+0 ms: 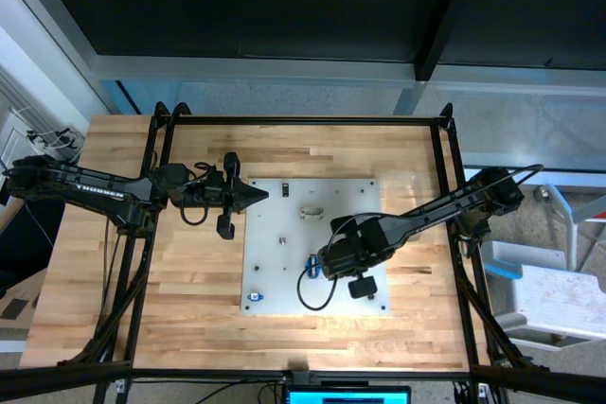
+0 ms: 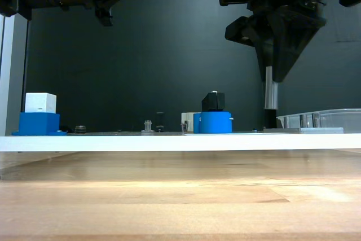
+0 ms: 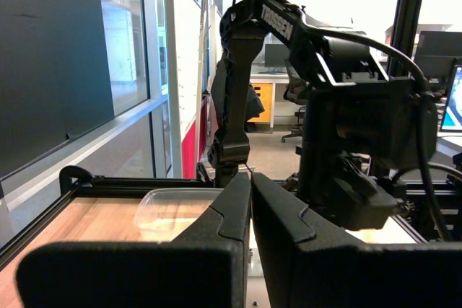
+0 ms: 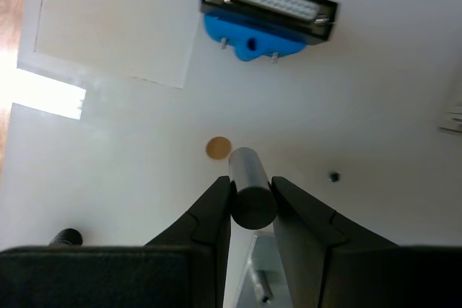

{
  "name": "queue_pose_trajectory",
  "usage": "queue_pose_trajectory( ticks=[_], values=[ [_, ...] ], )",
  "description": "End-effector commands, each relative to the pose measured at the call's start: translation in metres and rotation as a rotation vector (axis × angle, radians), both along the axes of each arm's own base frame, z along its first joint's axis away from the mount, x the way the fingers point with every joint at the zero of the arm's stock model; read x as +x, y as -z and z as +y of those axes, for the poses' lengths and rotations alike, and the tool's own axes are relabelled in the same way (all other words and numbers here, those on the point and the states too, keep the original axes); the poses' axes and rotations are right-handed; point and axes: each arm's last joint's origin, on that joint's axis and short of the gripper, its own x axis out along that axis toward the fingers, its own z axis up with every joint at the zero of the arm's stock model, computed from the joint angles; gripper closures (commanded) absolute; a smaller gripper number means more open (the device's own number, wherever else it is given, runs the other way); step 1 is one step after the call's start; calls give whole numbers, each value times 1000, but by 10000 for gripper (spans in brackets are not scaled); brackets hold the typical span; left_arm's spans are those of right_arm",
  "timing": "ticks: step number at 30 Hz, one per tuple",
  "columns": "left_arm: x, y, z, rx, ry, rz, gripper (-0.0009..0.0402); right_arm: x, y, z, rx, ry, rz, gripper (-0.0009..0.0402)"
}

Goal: Pick the 16mm cylinder and place it in the container

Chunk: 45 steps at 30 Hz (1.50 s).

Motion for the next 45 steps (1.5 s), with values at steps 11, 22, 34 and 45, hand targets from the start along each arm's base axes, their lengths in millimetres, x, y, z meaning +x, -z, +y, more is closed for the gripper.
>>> queue_pose_trajectory(
  ticks=[11,22,34,45],
  values=[
    [0,0,0,0,0,1,393,-31,-45,-42,39,101,-72,361],
    [0,0,0,0,0,2,393,-76,-47,-99,29,274,-68,361],
    [0,0,0,0,0,2,393,-111,-26,-137,17,444,-31,361],
    [0,0,0,0,0,2,393,-124,-9,-163,30,659,20,361]
  ],
)
